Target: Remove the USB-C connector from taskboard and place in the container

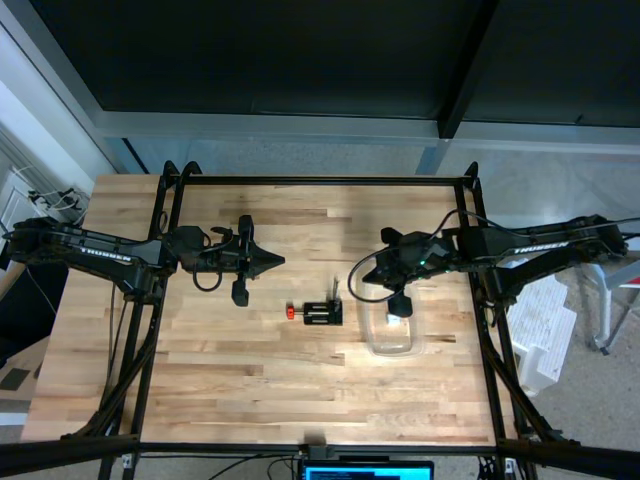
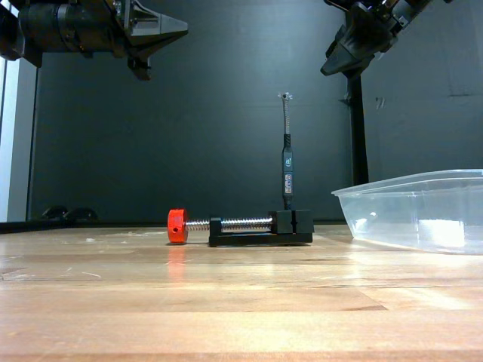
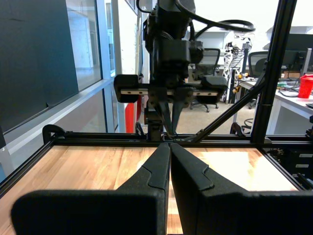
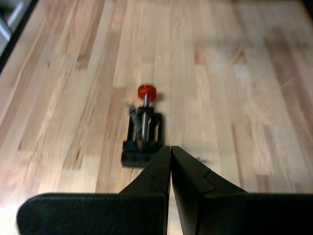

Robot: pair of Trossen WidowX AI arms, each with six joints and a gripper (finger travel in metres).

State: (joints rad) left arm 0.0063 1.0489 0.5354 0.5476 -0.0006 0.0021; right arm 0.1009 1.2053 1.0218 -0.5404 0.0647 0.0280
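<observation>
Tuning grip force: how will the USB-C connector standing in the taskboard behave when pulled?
The USB-C connector looks stiff in its black body; the thin grey stub above may flex. Tall and slim in the taskboard, it probably tips once freed. Left gripper and right gripper hang shut, high above the table.

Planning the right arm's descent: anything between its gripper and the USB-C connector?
Nothing visible. The right gripper, shut, hangs high to the right of the USB-C connector, upright in the taskboard, open air between. The left gripper, shut, hangs high at the left.
</observation>
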